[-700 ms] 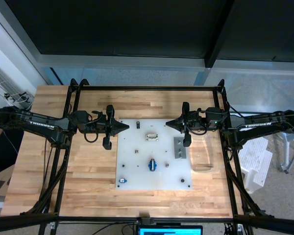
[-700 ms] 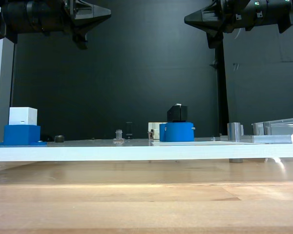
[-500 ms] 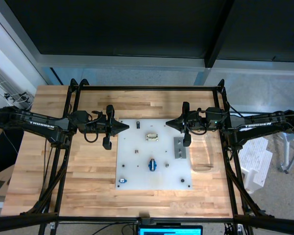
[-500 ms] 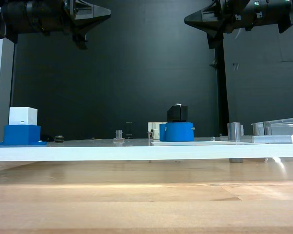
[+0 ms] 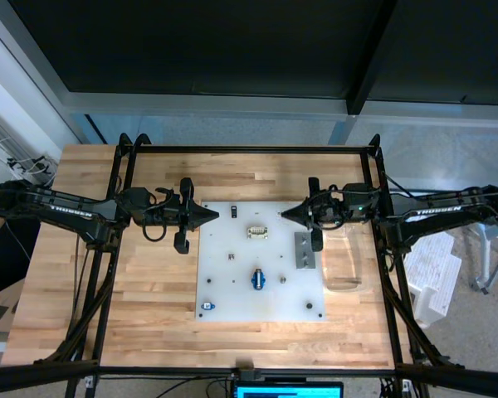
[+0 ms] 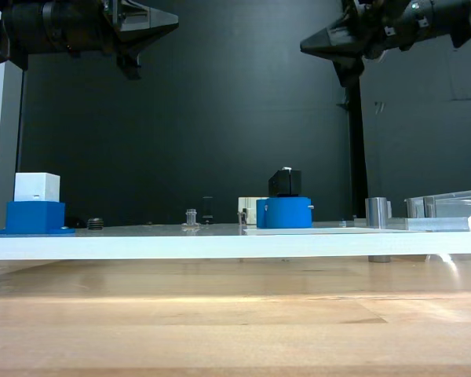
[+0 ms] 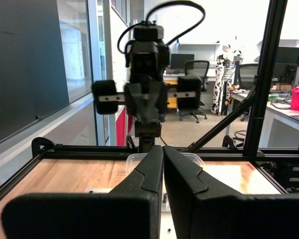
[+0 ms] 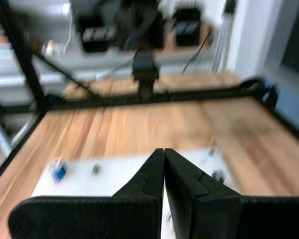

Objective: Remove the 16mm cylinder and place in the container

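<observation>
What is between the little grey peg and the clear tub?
Nothing visible. The peg stands near the board's near right corner, the tub just beside the board. The grey block sits farther back. Left claw and right claw hang shut, high above the board's far end.

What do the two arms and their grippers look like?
The left arm and right arm are slim and black, with white lettering. The left gripper, at the board's left edge, and the right gripper, over its far right part, have black wedge-shaped fingers tapering to a point. A black cable loops by each wrist.
</observation>
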### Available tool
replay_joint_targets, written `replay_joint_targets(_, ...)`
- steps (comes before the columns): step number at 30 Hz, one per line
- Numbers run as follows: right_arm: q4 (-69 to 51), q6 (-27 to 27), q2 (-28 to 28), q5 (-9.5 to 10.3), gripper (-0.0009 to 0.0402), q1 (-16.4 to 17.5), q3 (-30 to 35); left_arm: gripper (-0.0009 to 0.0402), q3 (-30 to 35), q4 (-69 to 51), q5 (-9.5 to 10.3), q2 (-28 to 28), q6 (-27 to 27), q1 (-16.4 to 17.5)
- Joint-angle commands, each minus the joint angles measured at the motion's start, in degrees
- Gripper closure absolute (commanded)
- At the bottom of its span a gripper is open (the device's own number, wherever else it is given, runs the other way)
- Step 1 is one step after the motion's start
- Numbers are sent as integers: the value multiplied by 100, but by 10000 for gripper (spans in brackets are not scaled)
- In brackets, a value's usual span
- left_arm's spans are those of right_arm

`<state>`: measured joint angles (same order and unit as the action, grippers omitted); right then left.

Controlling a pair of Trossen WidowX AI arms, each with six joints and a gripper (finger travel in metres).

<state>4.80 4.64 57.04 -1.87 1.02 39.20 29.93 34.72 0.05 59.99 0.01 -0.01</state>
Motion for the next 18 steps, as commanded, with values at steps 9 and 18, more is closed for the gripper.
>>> replay_joint_targets(9,-2750,7,903,-7,393,721,1392,393,2,2,-2,0,0,2)
replay_joint_targets(18,-4889,116,1982,-2,393,1051,2664,393,2,-11,-2,0,2,2)
